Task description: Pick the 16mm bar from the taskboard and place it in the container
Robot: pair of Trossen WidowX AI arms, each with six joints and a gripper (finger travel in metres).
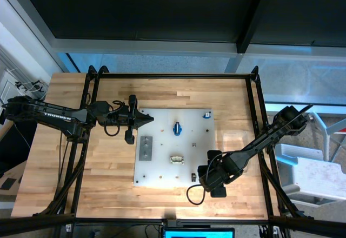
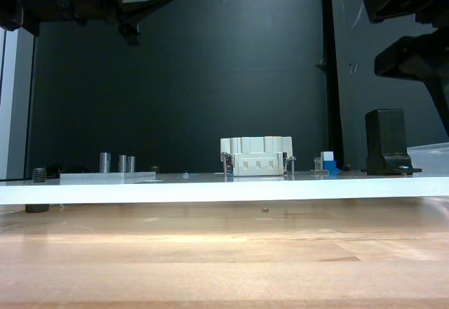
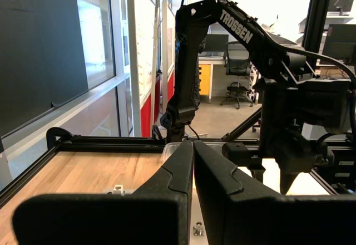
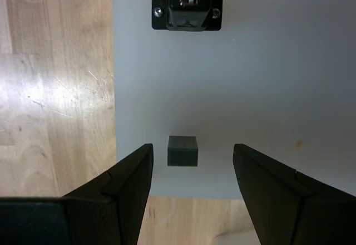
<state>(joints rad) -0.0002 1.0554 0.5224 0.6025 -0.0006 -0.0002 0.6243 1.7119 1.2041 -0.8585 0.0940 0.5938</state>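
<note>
The right tool [image 4: 192, 146], spread wide and empty, hangs over the board's [image 4: 267, 78] grey bar [image 4: 182, 150], likely to grab it; the left tool [image 3: 193, 145], pinched together and empty, hangs clear by the far corner.

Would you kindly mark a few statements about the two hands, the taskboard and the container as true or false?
1. The right hand is open above the taskboard. True.
2. The left hand is open. False: it is shut, holding nothing.
3. The container stands on the taskboard. False: it stands on the wooden table, right of the board.
4. A blue knob stands on the taskboard. True.
5. The right hand holds a bar. False: it is open and clamps nothing.
</note>
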